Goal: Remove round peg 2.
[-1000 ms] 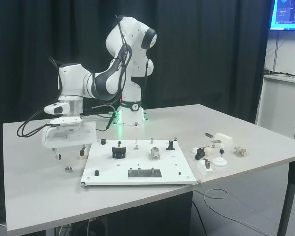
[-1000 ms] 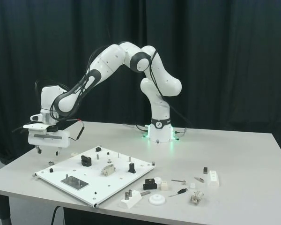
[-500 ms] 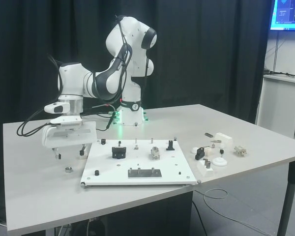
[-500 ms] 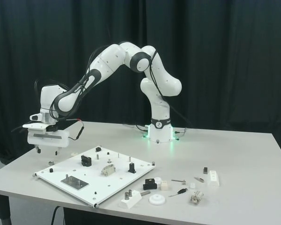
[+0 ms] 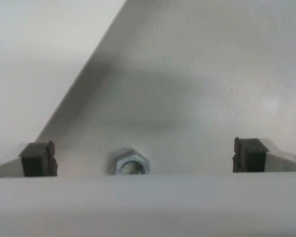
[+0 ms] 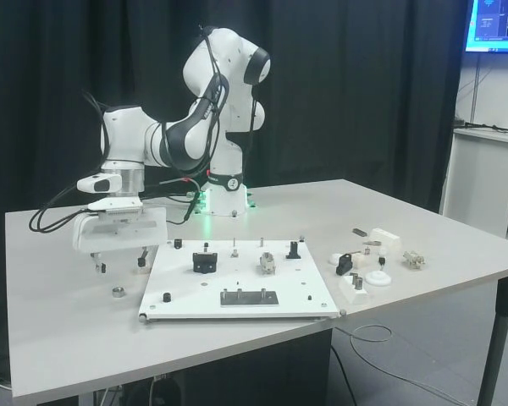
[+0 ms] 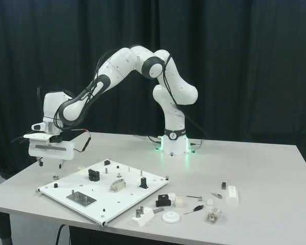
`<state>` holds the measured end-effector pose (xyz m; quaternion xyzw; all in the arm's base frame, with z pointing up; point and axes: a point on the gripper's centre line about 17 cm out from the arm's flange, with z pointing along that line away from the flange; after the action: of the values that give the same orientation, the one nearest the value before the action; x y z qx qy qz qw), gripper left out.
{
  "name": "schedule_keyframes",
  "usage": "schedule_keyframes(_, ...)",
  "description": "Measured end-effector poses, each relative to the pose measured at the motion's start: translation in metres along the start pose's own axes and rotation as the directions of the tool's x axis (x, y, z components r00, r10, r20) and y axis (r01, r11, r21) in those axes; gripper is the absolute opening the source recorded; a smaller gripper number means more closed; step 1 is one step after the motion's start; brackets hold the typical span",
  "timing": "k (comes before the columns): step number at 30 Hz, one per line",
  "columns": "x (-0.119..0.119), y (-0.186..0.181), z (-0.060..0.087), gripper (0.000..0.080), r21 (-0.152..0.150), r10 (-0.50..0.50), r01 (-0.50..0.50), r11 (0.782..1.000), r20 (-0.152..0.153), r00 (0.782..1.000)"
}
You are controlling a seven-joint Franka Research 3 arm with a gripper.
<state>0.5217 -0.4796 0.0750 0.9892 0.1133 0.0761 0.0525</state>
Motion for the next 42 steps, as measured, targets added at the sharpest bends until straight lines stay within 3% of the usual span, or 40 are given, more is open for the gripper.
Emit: schedule_keyframes(42,0.017,0.006,-0.008,0.0800,-0.019,-0.009,0.008,1.000,-0.017,1.000)
